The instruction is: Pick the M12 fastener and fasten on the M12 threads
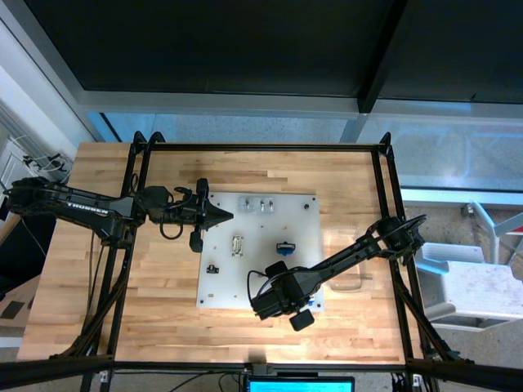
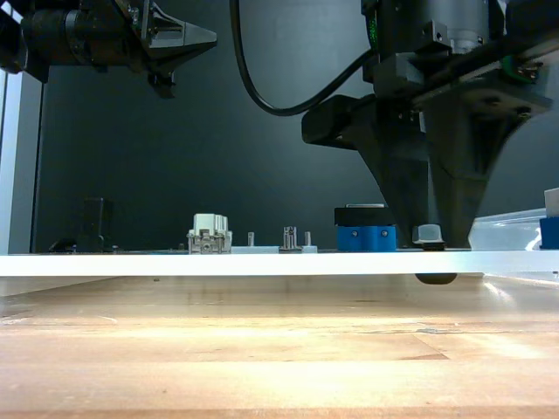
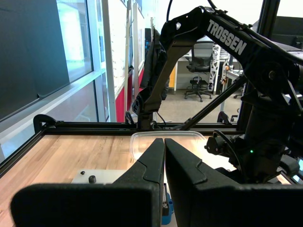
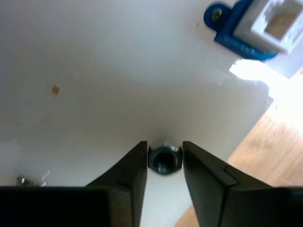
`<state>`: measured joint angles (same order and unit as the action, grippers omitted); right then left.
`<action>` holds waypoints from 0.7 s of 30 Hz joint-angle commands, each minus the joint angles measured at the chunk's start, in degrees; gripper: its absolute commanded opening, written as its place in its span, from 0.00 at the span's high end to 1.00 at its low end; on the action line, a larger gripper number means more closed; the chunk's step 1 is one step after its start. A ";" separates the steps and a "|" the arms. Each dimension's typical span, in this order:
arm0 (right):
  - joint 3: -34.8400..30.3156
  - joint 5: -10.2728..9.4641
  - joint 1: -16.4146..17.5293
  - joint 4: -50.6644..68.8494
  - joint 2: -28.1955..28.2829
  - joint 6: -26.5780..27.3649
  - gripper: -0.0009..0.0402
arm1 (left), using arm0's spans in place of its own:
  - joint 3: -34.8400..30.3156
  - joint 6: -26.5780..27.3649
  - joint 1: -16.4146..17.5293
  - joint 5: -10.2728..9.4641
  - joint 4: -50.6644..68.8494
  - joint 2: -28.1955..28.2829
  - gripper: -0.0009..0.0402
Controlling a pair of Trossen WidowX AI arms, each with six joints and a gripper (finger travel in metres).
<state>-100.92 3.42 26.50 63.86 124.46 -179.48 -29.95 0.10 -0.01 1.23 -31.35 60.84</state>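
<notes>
White board: lies flat on the wooden table, between the two arms.

M12 fastener: a small dark grey hex nut with a centre hole. It sits low on the board close to its near right edge, with wood showing just past that edge. In the low view it rests at board level between the right arm's fingers.

M12 threads: hidden by the nut and the fingers around it. I cannot tell whether the nut is on its stud or how far down it is run.

Right gripper: points straight down at the board's near right edge, tips almost on the surface. Its fingers stand one on each side of the nut. They are parted just wider than the nut, with a sliver of gap by each finger, so they flank the nut without clamping it.

Left gripper: hangs high over the board's far left part and points level toward the right arm. Its fingers are pressed together along their length and hold nothing.

Blue-and-black part: stands on the board just left of the right gripper in the low view, apart from the nut.

Blue holder with a white socket: fixed to the board near the same edge, apart from the nut.

Clear container: on the table just off the board's right side.

Pale connector: upright mid-board, well apart from both grippers.
</notes>
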 commanded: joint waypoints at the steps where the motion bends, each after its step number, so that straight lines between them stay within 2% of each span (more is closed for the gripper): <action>1: -0.13 -0.17 0.04 -0.33 -0.20 -0.07 0.62 | 0.00 0.00 0.02 0.02 0.00 0.02 0.98; 5: -0.39 -0.24 0.15 -0.31 -0.35 -0.07 0.57 | 0.00 0.00 0.02 0.02 -0.02 0.02 0.98; 11: -0.94 -0.50 0.28 -0.35 -1.75 0.26 0.56 | 0.00 0.00 0.02 0.02 0.00 0.02 0.98; 14: -0.94 -0.50 0.31 -0.24 -3.23 2.51 0.56 | 0.00 0.00 0.02 0.02 0.00 0.02 0.98; 18: -0.90 -0.46 0.35 0.57 -5.40 9.57 0.56 | 0.00 0.00 0.02 0.02 0.00 0.02 0.98; 19: -0.87 -0.39 0.37 1.25 -5.92 12.48 0.56 | 0.00 0.00 0.00 0.02 0.00 0.02 0.98; 21: -0.87 0.20 0.37 2.84 -6.54 21.88 0.56 | 0.00 0.00 0.02 0.02 0.00 0.02 0.98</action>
<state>-101.78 3.29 26.83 65.73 118.34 -163.57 -29.95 0.12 -0.01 1.26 -31.35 60.84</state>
